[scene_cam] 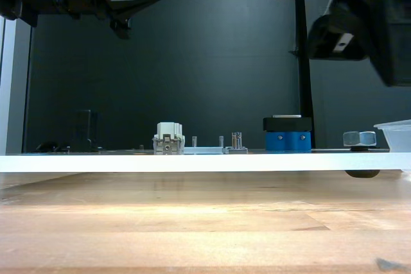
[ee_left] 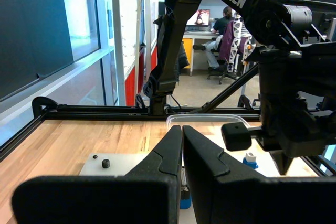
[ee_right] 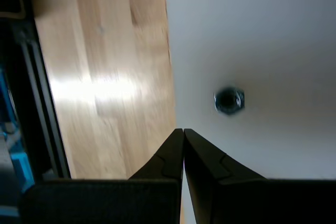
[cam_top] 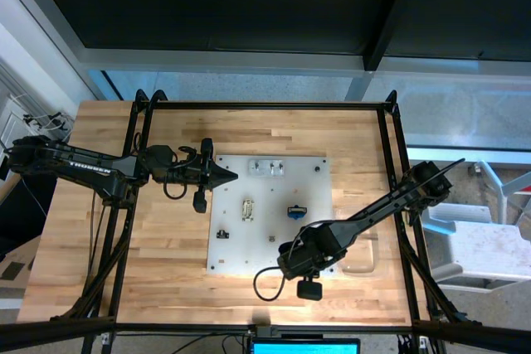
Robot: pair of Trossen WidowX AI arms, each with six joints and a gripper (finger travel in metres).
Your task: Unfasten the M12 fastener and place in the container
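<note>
The M12 fastener (ee_right: 229,100), a small silver nut with a dark centre, sits on its stud on the white board (ee_right: 262,35). In the low view the nut (scene_cam: 358,138) stands just in front of the container (scene_cam: 395,131). The clear tray (cam_top: 365,259) lies off the board's near right edge and looks empty. My right gripper (ee_right: 183,130) hangs above the board beside the nut, shut with nothing between its fingers. From above, the right gripper (cam_top: 305,264) covers the nut. My left gripper (cam_top: 235,177) hovers shut over the board's left part, holding nothing.
A blue block with a dark top (cam_top: 295,212) and a white connector (cam_top: 246,208) stand mid-board. Small silver posts (scene_cam: 236,140) rise between them. A black frame (cam_top: 265,106) rims the wooden table.
</note>
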